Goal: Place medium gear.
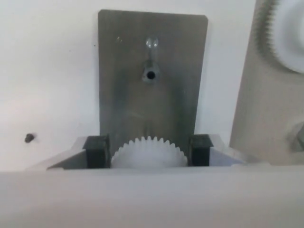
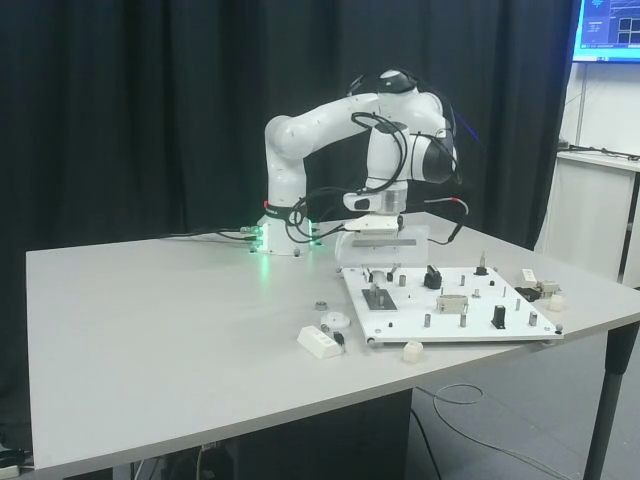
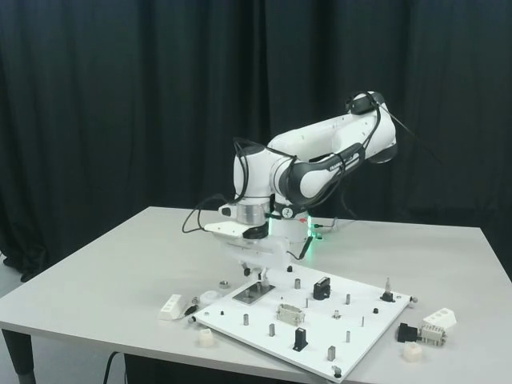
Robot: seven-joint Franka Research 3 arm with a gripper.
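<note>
While you look down through the wrist camera, you see the white toothed medium gear (image 1: 149, 153) pinched between the two black fingertip pads (image 1: 97, 151) of the gripper (image 1: 149, 154), one pad pressed to each side of its rim. Only the upper arc of its teeth shows (the rest is hidden behind the white gripper body). Beneath the gear lies a grey rectangular metal plate (image 1: 153, 71) with a small dark hole (image 1: 150, 74) near its middle and a short shiny pin (image 1: 152, 42) just beyond that hole. The gear hangs over the near end of this plate; you cannot tell whether it touches the plate. Off to one side, on a separate grey panel, you catch part of a large white gear (image 1: 284, 33) with fine teeth.

From the first room view, the white Franka arm (image 2: 345, 120) bends over the far left corner of the white assembly board (image 2: 450, 305), its gripper (image 2: 373, 262) pointing straight down over the small grey plate (image 2: 380, 298). On the bare grey table (image 2: 150, 310) beside the board sit a white rectangular block (image 2: 319, 341) and a small white round part (image 2: 334, 321).

In the second room view, the gripper (image 3: 258, 276) hovers close above the same plate (image 3: 252, 293), with the gear too small to make out there.
</note>
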